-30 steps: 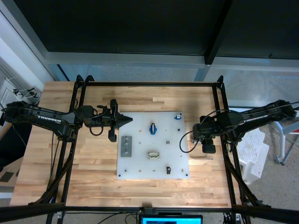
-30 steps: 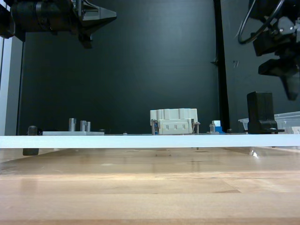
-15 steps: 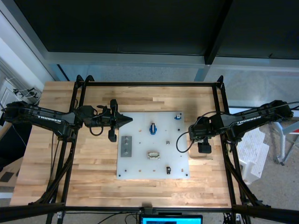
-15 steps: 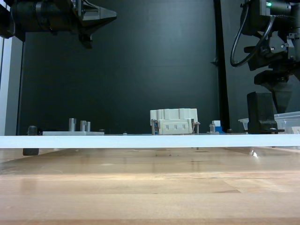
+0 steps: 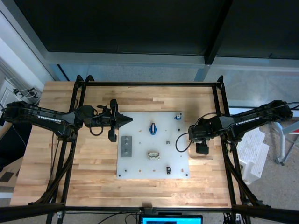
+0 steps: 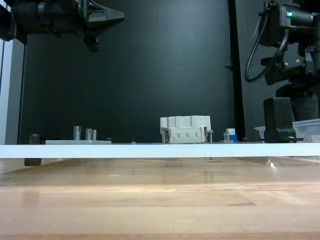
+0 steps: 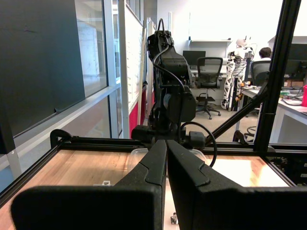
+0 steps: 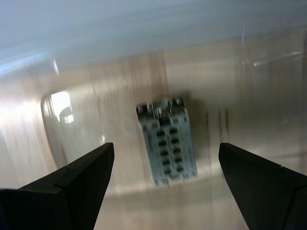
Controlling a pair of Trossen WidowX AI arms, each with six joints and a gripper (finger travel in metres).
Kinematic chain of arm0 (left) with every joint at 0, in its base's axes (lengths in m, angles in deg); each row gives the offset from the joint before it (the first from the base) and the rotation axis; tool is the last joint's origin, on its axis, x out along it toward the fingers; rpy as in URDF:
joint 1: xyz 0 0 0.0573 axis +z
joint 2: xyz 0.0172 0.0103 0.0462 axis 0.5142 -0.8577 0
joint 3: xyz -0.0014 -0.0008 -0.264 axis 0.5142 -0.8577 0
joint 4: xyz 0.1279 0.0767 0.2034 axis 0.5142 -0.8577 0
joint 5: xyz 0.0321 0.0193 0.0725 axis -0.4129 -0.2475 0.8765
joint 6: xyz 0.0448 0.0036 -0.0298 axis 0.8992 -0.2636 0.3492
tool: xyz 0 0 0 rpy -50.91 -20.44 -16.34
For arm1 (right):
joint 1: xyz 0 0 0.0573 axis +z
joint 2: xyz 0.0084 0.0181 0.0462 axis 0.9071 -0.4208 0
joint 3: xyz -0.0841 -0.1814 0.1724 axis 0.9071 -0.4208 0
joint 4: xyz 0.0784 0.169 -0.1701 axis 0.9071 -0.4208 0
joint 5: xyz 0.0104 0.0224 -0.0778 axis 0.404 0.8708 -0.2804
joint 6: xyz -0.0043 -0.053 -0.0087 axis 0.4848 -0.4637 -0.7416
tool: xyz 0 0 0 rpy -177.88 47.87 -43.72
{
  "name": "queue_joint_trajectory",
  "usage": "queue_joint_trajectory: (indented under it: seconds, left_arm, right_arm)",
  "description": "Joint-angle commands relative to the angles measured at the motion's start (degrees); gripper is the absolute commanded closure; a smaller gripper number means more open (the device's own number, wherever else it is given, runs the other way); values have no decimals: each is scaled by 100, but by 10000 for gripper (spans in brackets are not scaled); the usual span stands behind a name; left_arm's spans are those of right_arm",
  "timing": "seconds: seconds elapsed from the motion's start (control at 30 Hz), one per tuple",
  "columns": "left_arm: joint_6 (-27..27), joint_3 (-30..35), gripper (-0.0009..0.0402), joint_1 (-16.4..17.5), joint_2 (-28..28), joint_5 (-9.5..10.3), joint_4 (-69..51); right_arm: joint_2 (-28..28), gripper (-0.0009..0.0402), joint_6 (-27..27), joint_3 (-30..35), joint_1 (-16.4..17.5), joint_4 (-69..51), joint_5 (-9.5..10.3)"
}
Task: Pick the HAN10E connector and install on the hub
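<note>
HAN10E connector (image 8: 168, 146): a pale grey block with two rows of dark pin openings facing up. It lies flat inside a clear tray (image 8: 48, 120) on the wooden desk (image 5: 93, 186). The right gripper (image 8: 165, 148) hangs directly over it. Its fingers (image 8: 72, 187) are spread wide and released, one to each side of the block, with a clear gap on both flanks and nothing grasped.

In the high view this gripper (image 5: 202, 148) sits at centre right of the frame, just off the right edge of the white board (image 5: 140, 168). The connector is hidden beneath it there.

On the board, from near to far:
- A small black block (image 5: 168, 170) stands by the lower edge.
- The hub (image 5: 153, 155) is at the middle, with open board on every side, well apart from the right gripper.
- A grey two-hole plate (image 5: 126, 145) lies to the hub's left.
- A blue upright part (image 5: 153, 128) stands beyond the hub.

In the low view the hub (image 6: 186, 131) stands at centre frame with nothing above it. The right gripper (image 6: 300, 100) is low at the far right, behind the black block.

The left gripper (image 5: 128, 120) is at centre left of the high view, over the board's upper left corner and pointing right. In the low view it is in the upper left, high above the board. Its fingers (image 7: 192, 177) are clenched tip to tip and hold nothing.
</note>
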Motion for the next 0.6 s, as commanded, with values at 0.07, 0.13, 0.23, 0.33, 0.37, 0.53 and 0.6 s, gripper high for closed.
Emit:
queue_joint_trajectory:
  seconds: [0.07, 0.13, 0.23, 0.33, 0.37, 0.53, 0.6]
  left_arm:
    - [0, 2, 393, 0, -2, 0, 2]
    - [0, 2, 393, 2, -2, 0, 2]
    - [0, 2, 393, 2, -2, -2, 2]
    - [2, 2, 393, 0, -2, -2, 2]
    - [0, 2, 393, 2, -2, -2, 2]
    - [0, 2, 393, 0, -2, -2, 2]
    - [0, 2, 393, 2, -2, 0, 2]
  right_arm:
    - [-2, 86, 31, -223, 2, 291, -7]
    - [-2, 86, 31, -323, 4, 404, -4]
    - [-2, 87, 52, -422, 2, 487, 0]
    - [-2, 87, 50, -426, 2, 505, -2]
    - [-2, 87, 52, -435, 2, 507, 0]
    - [-243, 94, 42, -446, 2, 540, 48]
    - [-385, 102, 33, -446, 2, 564, 46]
